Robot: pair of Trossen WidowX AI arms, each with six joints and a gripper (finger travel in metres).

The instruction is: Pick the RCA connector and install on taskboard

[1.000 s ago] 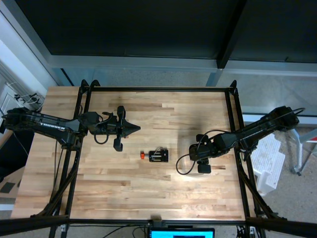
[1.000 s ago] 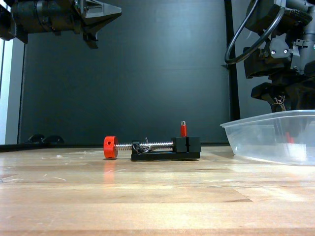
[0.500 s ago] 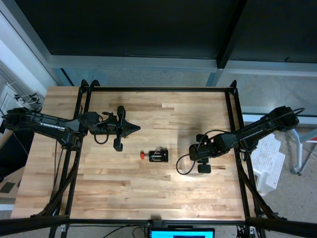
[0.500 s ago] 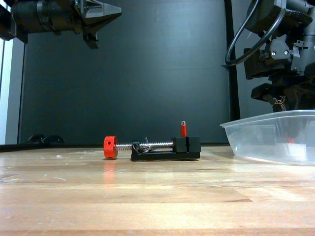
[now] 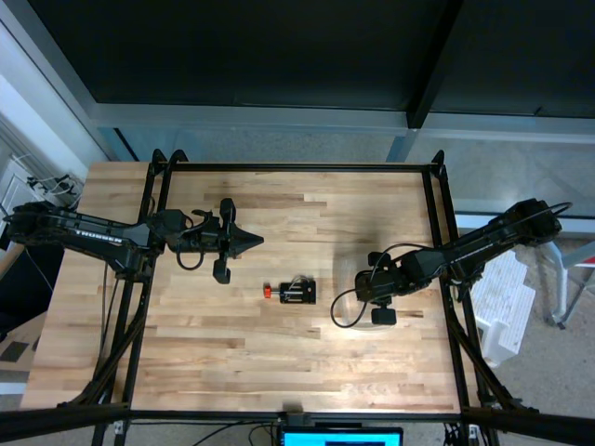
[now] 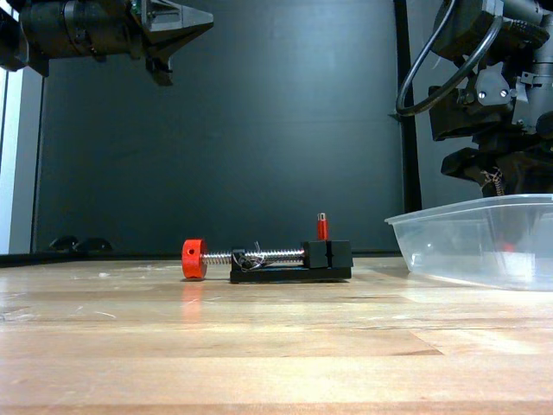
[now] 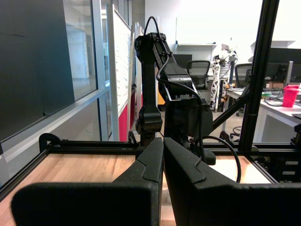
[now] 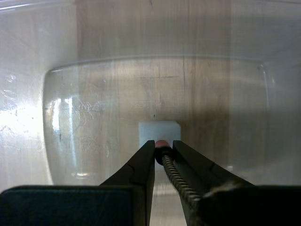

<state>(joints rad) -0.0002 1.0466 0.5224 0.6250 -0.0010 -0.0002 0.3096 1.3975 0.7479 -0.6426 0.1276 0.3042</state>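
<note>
The right claw (image 8: 160, 143), aimed down into the tray (image 6: 467, 210), is pinched on the connector (image 8: 159, 129) by its red tip, the taskboard (image 5: 297, 292) lying well apart toward the left claw (image 7: 163, 141), which hangs shut above the table (image 5: 279, 372).

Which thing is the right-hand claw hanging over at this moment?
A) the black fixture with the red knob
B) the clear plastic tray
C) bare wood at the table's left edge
B: the right gripper looks straight down into the clear plastic tray, where the white square RCA connector lies; the left gripper hangs high over the table's left half.
</note>
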